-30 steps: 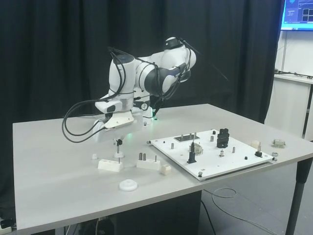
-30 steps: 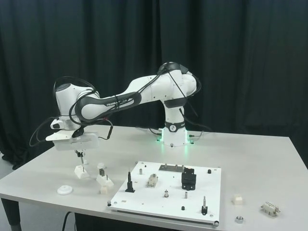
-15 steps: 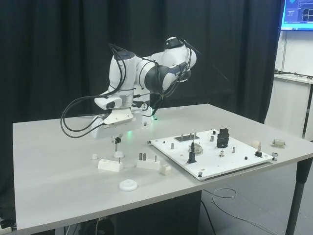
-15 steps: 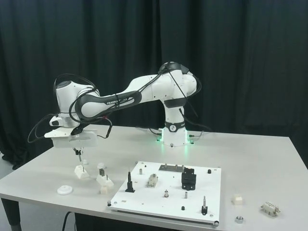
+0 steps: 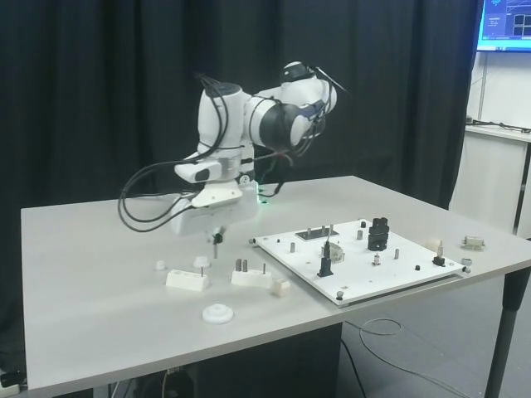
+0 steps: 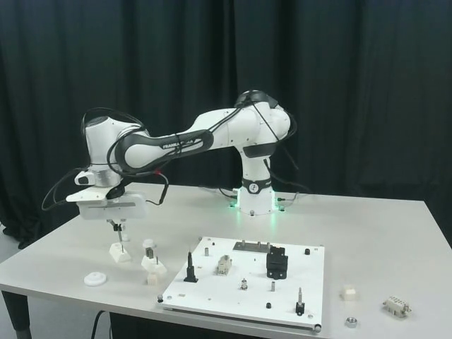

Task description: Insert round peg 2.

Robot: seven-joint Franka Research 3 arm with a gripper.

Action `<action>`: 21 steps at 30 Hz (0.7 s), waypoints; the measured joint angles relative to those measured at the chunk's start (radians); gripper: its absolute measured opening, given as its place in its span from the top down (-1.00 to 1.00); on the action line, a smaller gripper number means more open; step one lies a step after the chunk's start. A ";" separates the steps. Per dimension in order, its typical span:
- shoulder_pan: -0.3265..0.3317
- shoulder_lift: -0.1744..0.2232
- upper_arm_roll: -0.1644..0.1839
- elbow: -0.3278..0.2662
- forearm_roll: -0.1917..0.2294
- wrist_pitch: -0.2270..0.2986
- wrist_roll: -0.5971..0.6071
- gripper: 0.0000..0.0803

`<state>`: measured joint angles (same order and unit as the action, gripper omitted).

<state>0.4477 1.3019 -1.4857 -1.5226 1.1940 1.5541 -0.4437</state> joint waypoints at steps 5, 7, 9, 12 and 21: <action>0.027 -0.004 -0.001 0.020 0.039 -0.024 0.066 0.85; 0.042 -0.004 -0.001 0.028 0.056 -0.032 0.093 0.85; 0.058 -0.004 -0.001 0.035 0.069 -0.037 0.121 0.85; 0.085 -0.004 -0.001 0.045 0.090 -0.044 0.164 0.85; 0.180 -0.004 0.001 0.066 0.124 -0.042 0.286 0.85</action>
<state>0.6280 1.2978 -1.4847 -1.4567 1.3184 1.5117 -0.1575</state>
